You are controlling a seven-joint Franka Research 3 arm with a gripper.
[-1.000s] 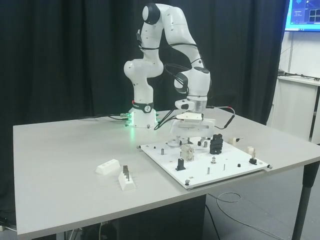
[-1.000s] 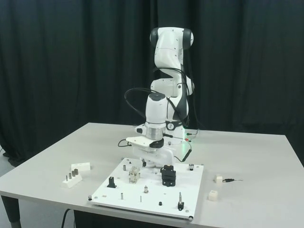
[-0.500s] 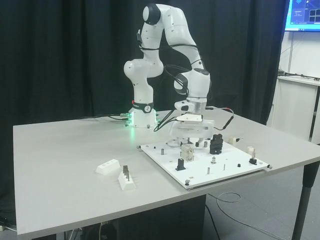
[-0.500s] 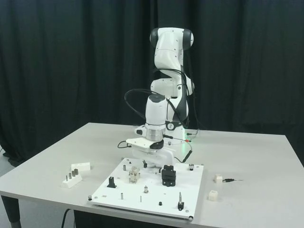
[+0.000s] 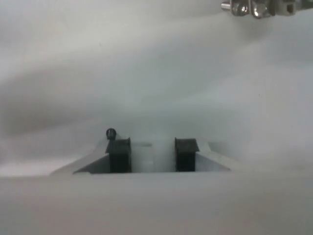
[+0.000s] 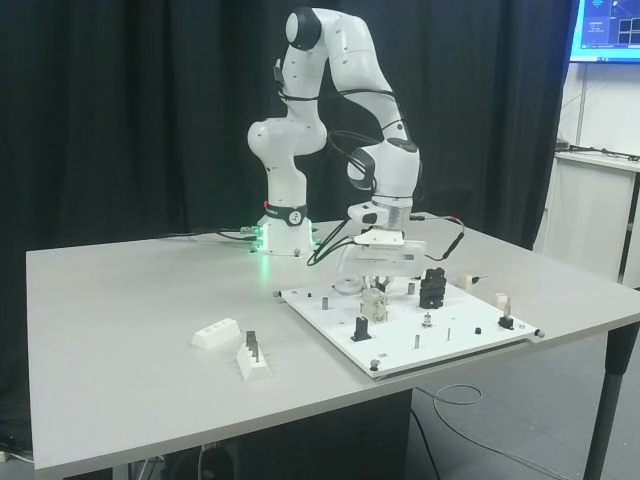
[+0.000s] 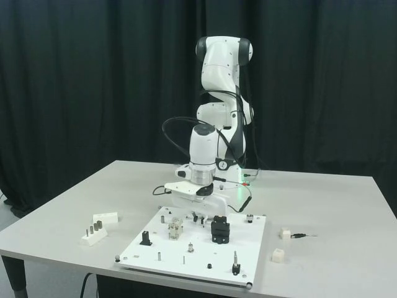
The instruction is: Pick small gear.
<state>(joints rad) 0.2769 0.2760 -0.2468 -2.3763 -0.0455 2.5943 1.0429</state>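
Observation:
In the wrist view my gripper (image 5: 152,155) shows two black fingertips (image 5: 119,154) with a white piece, the small gear (image 5: 152,157), filling the gap between them. Its outline is faint against the pale board below. In the room views the gripper (image 6: 376,281) (image 7: 198,216) hangs a little above the back part of the white assembly board (image 6: 455,345) (image 7: 201,256), over the spot between a small metal fixture (image 6: 374,305) (image 7: 175,230) and a black part (image 6: 432,288) (image 7: 218,231).
The board carries several pegs and small fixtures. Two white holder blocks (image 6: 215,333) (image 6: 252,358) lie on the grey table beside the board. Two small white cubes (image 7: 285,233) (image 7: 278,254) sit on its other side. A metal fitting (image 5: 254,7) shows at the wrist picture's edge.
The gripper has risen from just above the board to a little higher, staying over the same back part of the board. Nothing else on the table has moved.

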